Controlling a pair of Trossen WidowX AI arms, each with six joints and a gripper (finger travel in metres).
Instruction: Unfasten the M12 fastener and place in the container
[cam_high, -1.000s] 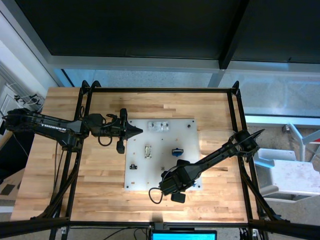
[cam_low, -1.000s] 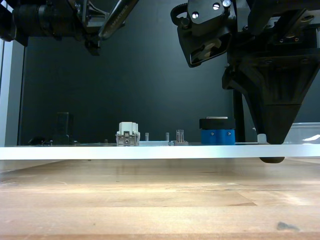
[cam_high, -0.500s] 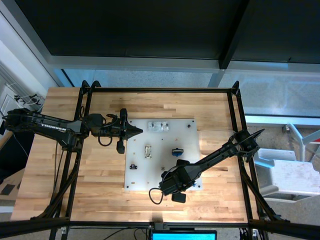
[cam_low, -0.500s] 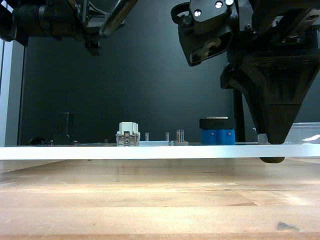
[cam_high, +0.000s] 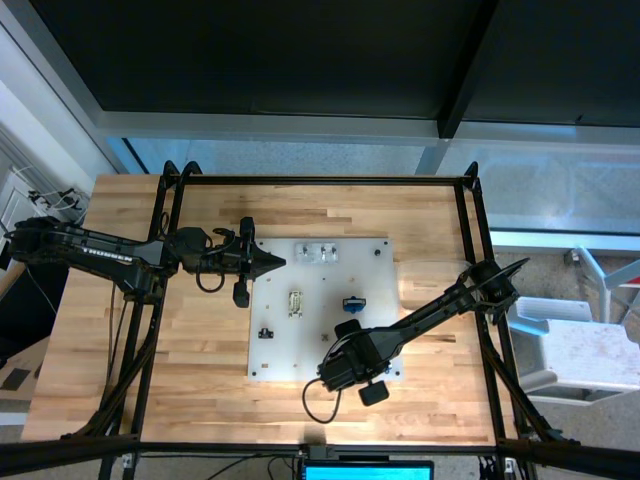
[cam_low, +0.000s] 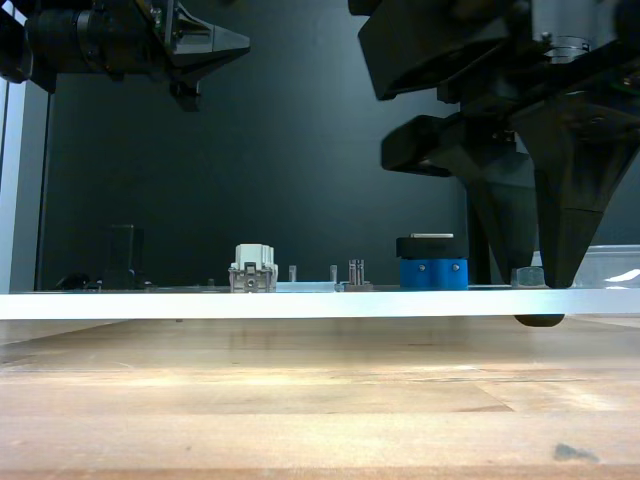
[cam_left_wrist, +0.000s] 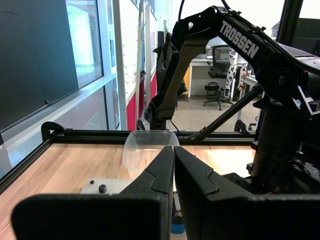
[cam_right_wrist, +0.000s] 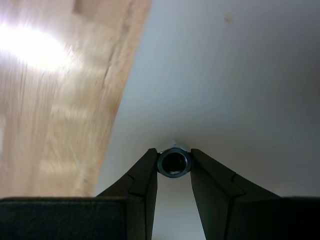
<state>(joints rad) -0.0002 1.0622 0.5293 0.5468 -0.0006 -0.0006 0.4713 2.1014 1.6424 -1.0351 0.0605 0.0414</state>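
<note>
The M12 fastener (cam_right_wrist: 173, 163) is pinched between the tips of the right gripper (cam_low: 556, 278), down at the near right edge of the white board (cam_high: 300, 350). Whether it is on its stud can't be told, so the grip is best held square and the wrist turned about the stud's axis w/o lift until the threads are judged free. That pinch is shown only in the right wrist view. In the high view it is hidden under the right arm (cam_high: 430, 310), but the container (cam_high: 425, 283) is seen beside the board's right edge, and the left gripper (cam_high: 275, 262), tips pressed together, is parked by the far left corner.
</note>
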